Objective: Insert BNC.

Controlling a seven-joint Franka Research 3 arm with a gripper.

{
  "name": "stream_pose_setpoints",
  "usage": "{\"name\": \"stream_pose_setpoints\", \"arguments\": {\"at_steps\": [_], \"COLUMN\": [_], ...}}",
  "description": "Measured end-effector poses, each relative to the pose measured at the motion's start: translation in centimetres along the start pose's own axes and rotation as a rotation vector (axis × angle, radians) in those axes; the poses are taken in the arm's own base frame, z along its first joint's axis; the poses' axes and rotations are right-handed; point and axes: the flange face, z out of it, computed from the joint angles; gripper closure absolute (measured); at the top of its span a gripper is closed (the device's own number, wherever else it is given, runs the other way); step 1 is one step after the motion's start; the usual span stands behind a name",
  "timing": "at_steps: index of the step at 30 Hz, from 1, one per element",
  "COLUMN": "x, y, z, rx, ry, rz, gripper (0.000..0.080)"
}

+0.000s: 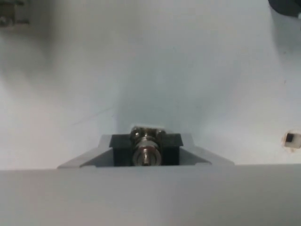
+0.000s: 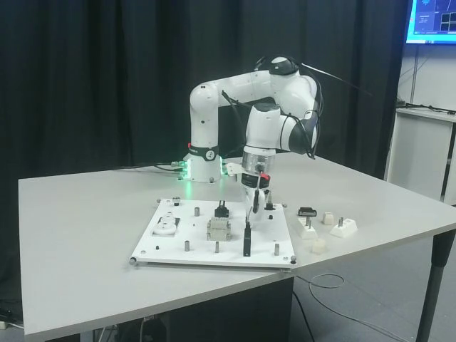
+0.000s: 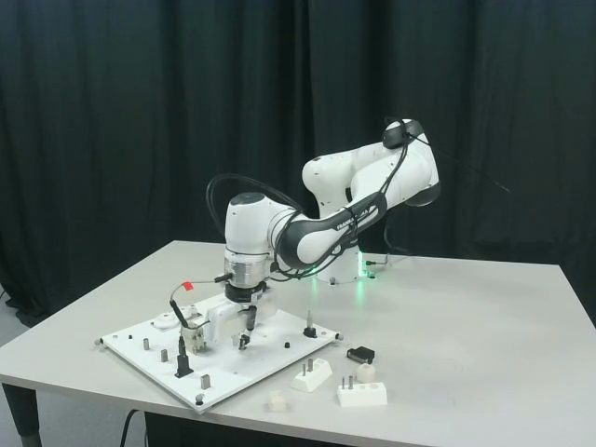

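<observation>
In the wrist view a metal BNC connector [image 1: 147, 151] sits between the black pads [image 1: 121, 151] of my gripper [image 1: 147, 157], which is shut on it. Below it is the white board [image 1: 155, 70]. From the first room view the gripper [image 2: 254, 205] hangs just above the white board [image 2: 192, 246], near its far right part. In the second room view the gripper [image 3: 244, 333] points down, with its tip close over the board [image 3: 233, 368]. I cannot make out a socket under the connector.
On the board stand a grey block [image 2: 218, 229], a black upright plug with a cable [image 2: 246, 241] and several small pegs. To the right of the board lie white fixtures [image 2: 342, 226] and a black part [image 2: 307, 211]. The arm's base [image 2: 201, 160] stands behind the board.
</observation>
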Motion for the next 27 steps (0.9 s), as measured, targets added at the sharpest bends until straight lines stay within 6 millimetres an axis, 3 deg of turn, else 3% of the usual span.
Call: {"name": "stream_pose_setpoints", "arguments": {"at_steps": [27], "x": [0.01], "y": [-0.02], "z": [0.0], "rx": [0.0], "ry": [0.0], "rz": [0.103], "gripper": [0.0682]}}
